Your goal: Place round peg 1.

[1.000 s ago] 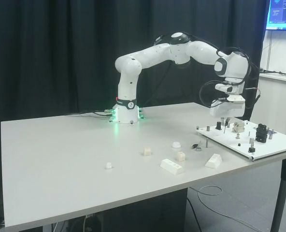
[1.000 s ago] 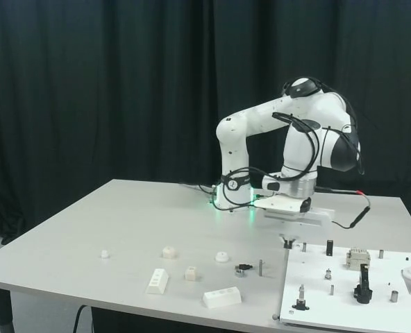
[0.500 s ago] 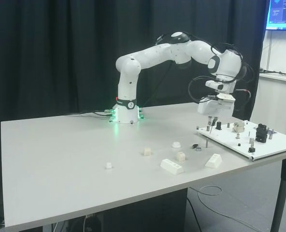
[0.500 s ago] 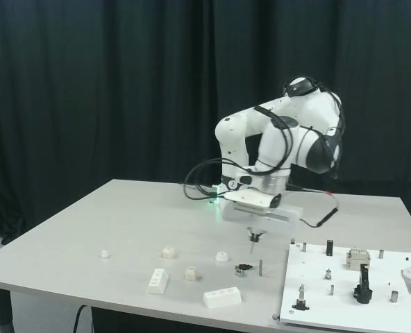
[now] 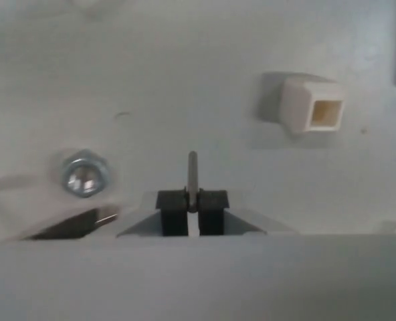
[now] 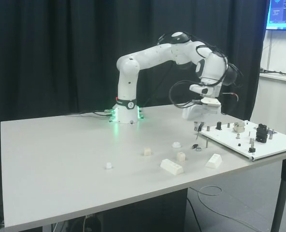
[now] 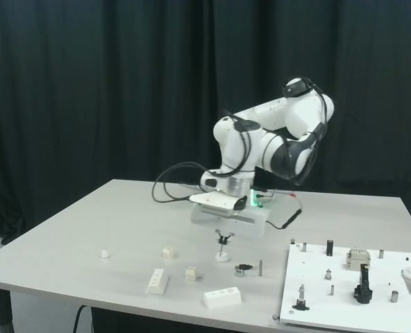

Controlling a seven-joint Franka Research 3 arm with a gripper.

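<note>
Overhead, the jaws (image 5: 192,200) carry round peg 1 (image 5: 192,175) above the grey counter (image 6: 61,145).
Seen from the wrist, the two black fingers (image 5: 172,210) are closed almost completely, pinching the thin grey peg upright between them, its free end pointing down toward the counter and not touching it. Below lie a metal nut (image 5: 84,173) and a white hollow square block (image 5: 313,103), well apart from each other. From the first room view, the white arm (image 6: 152,53) reaches from its base with green lights (image 6: 126,112) toward the counter's right part, the jaws (image 6: 197,127) hanging just short of the white assembly board (image 6: 268,145) at the right edge. Small white blocks (image 6: 172,166) sit near the front edge.
</note>
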